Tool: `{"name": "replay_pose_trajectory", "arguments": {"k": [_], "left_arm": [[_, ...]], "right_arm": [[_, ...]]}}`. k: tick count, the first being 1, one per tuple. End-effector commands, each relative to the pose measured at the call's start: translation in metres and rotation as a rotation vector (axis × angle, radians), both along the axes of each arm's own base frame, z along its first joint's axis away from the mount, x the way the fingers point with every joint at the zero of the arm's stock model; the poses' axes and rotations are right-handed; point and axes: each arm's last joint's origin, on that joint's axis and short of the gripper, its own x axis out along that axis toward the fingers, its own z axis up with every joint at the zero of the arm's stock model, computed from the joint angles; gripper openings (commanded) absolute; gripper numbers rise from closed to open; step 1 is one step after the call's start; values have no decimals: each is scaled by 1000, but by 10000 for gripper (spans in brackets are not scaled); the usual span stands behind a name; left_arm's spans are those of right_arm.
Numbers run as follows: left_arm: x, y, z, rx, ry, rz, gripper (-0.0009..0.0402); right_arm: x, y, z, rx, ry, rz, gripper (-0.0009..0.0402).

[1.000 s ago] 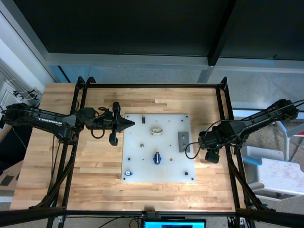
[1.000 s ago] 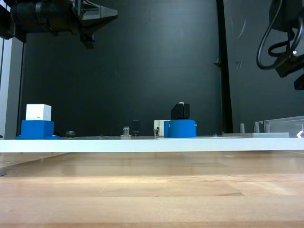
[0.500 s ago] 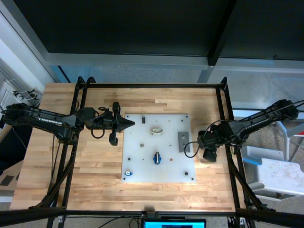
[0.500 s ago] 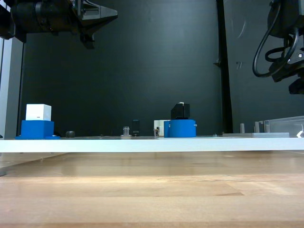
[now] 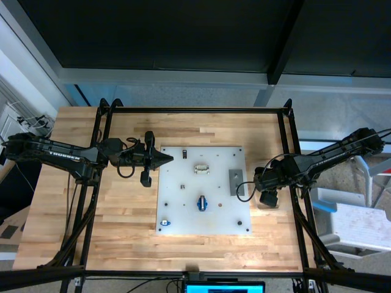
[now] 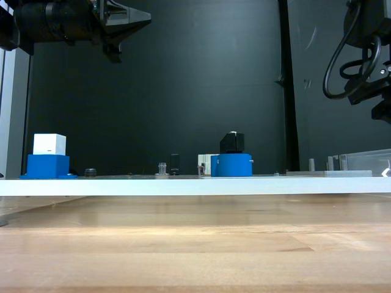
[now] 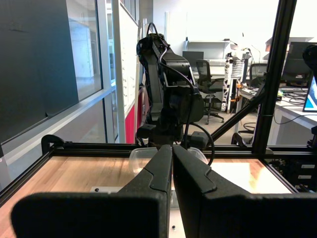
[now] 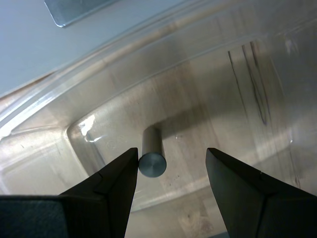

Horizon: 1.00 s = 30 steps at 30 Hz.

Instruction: Pick the 16mm cylinder and place it in the container

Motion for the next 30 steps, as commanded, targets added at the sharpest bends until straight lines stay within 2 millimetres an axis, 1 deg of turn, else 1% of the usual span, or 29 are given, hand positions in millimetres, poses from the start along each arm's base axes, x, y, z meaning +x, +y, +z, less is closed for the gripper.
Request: {"name": "replay_pose_trajectory", "arguments": {"k": [1,4,11,21,30], "left_arm": [[0,0,0,0,-1,0,0],[0,0,0,0,-1,0,0],[0,0,0,0,-1,0,0],[0,0,0,0,0,0,0],[0,0,0,0,-1,0,0]], "right_arm": [[1,-1,2,-25,-14,-5,188],[3,-1,4,-52,-34,-15,190],[7,0,15,-38,-69,-23,188],[12,2,36,-9,-99,-19,188],[10,1,62,-16,-77,-15,188]]}}
